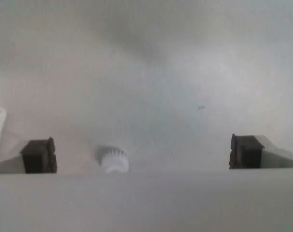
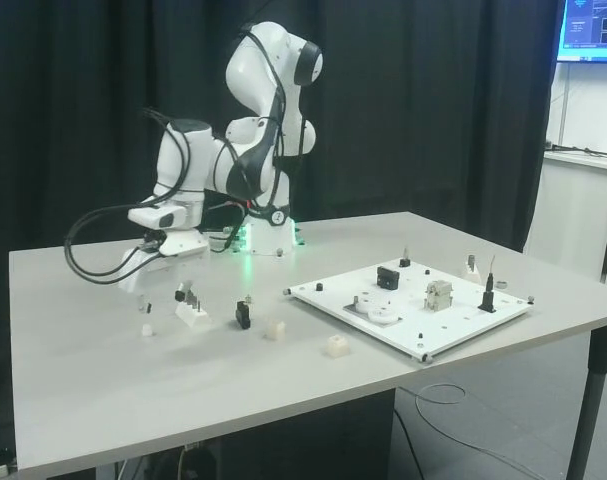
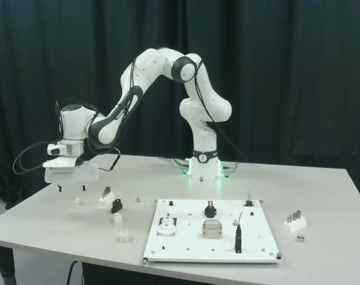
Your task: Pick small gear.
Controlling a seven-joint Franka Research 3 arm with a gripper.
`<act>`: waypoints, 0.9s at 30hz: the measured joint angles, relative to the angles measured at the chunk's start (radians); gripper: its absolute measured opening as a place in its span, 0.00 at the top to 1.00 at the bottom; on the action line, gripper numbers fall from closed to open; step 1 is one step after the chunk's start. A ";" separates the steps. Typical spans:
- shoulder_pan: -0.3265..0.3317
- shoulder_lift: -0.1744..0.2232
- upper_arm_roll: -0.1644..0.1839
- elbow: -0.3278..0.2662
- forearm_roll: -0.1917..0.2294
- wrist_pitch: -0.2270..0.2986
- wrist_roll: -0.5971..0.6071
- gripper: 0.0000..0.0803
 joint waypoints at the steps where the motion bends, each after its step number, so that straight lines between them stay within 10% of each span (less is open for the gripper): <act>1: -0.005 0.002 0.000 0.000 0.003 0.000 -0.003 0.00; 27: -0.087 0.069 0.000 0.022 0.156 -0.028 -0.114 0.00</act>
